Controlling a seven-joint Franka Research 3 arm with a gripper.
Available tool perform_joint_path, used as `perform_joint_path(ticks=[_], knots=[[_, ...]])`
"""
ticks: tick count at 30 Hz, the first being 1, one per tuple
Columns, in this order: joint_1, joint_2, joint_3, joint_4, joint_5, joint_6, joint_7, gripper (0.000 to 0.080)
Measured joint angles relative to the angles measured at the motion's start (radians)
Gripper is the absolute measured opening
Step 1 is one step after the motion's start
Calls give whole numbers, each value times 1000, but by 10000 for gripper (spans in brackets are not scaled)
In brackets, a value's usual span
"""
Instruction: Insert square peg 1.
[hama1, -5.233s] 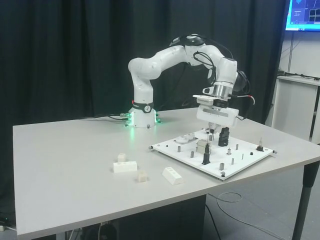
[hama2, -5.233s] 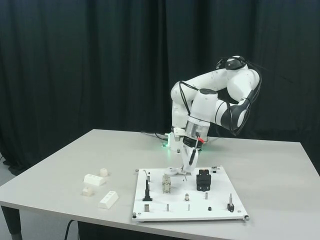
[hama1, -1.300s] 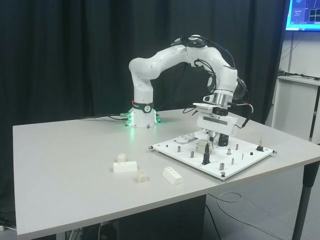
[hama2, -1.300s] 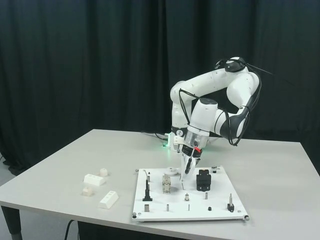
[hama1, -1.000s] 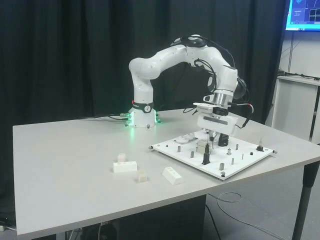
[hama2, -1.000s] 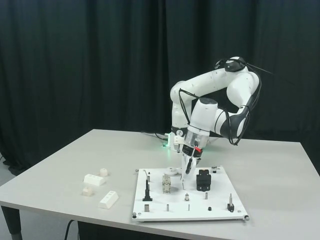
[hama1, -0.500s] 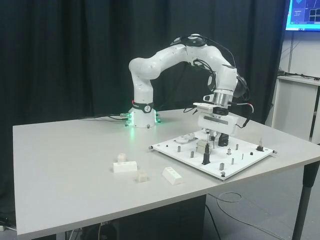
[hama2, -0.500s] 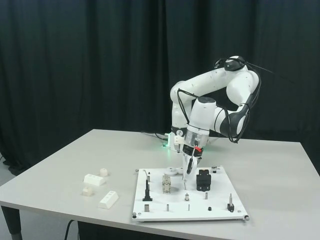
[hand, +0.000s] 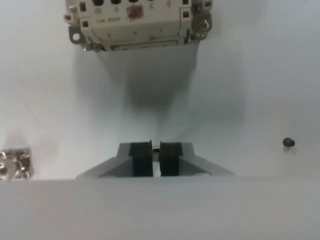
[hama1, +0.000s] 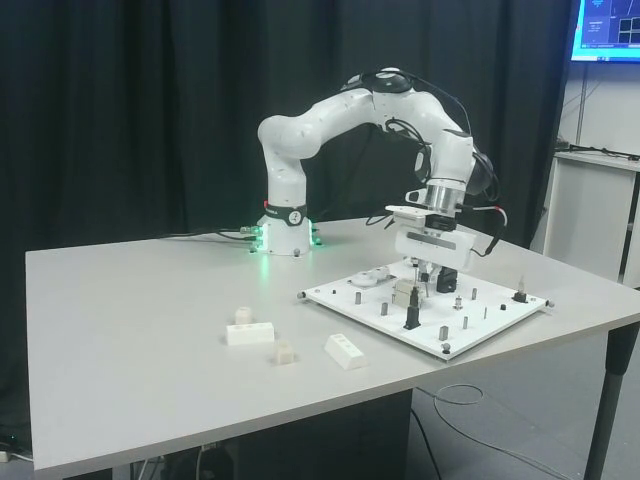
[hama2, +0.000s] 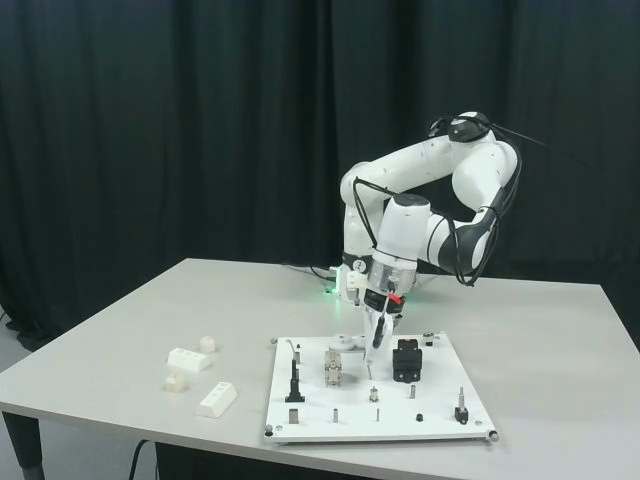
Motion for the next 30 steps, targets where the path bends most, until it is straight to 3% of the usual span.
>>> perform_joint_path(ticks=[30], knots=[[-17, 0, 3, -1, 18, -3, 0, 26]])
